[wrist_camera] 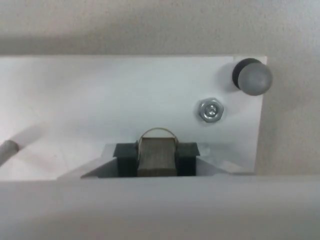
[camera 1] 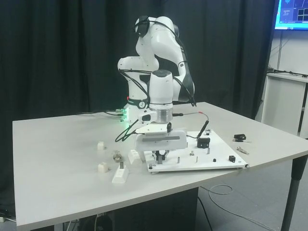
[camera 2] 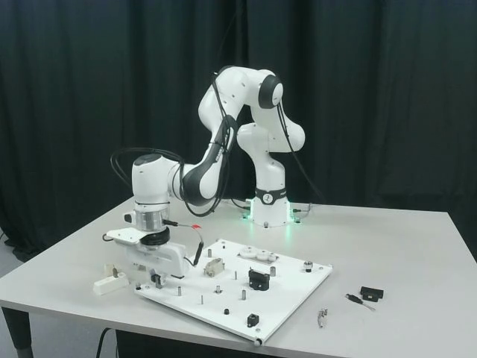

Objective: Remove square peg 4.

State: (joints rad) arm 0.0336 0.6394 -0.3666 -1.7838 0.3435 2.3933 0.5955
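Peg: the small square-sectioned peg point(wrist_camera: 157, 156) stands upright near the left, near corner of the flat white assembly board point(wrist_camera: 100, 100), seen end-on in the wrist view with a thin curved rim showing behind its top.
Jaws: the black two-fingered jaws point(wrist_camera: 157, 159) sit on either side of the peg, one finger flush against each flank, pinching it between them.
Key relation: the peg lies directly between the fingers and straight below the wrist, its long axis vertical and in line with the jaws' approach; by my judgement the coming move is a straight lift along that axis, with no sideways pull.
Arm: the white seven-joint arm point(camera 2: 216, 149) reaches down from its base at the far side of the desk, wrist pointing straight down over the board's left end.
Board neighbours: a bright hex bolt head point(wrist_camera: 210, 110) and a grey round knob on a black stem point(wrist_camera: 252, 76) sit near the board's corner, apart from the peg; a black block fixture point(camera 2: 258, 279) stands mid-board.
Desk: the grey desk point(camera 2: 402, 246) carries the board; small white blocks point(camera 1: 101, 167) lie off the board's left edge, and a black part point(camera 2: 371, 292) lies to its right.
Risk: any tilt during the lift could bind the peg in its hole.
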